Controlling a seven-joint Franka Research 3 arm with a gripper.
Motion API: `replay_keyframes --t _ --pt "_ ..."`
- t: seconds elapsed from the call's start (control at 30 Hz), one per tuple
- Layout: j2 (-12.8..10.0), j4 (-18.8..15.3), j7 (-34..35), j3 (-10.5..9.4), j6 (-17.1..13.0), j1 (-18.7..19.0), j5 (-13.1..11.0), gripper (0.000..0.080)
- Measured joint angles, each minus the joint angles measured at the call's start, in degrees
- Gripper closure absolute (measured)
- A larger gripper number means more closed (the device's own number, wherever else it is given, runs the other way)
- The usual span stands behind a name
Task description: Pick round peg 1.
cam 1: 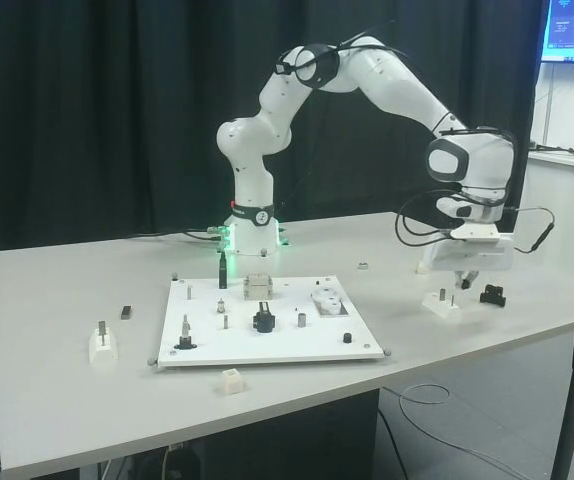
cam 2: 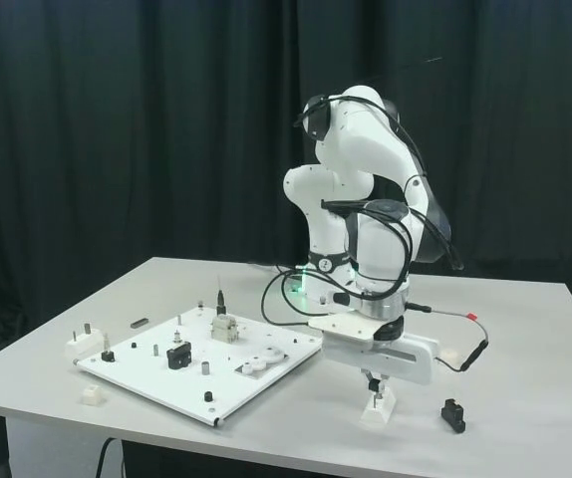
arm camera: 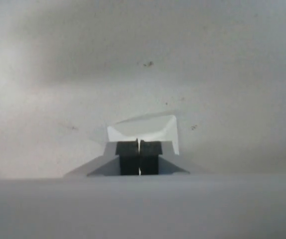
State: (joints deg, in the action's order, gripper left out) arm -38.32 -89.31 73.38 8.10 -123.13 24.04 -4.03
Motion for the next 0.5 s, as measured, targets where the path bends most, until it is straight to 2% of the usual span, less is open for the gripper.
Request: replay_keyframes --t 0.17,0.5 --pt "0.0 1.52 -0.01 0.46 2.15 0.0 0.05 0.0802" --pt "0.02 3.16 -0.71 1.01 4.61 0.0 0.17 0.0802"
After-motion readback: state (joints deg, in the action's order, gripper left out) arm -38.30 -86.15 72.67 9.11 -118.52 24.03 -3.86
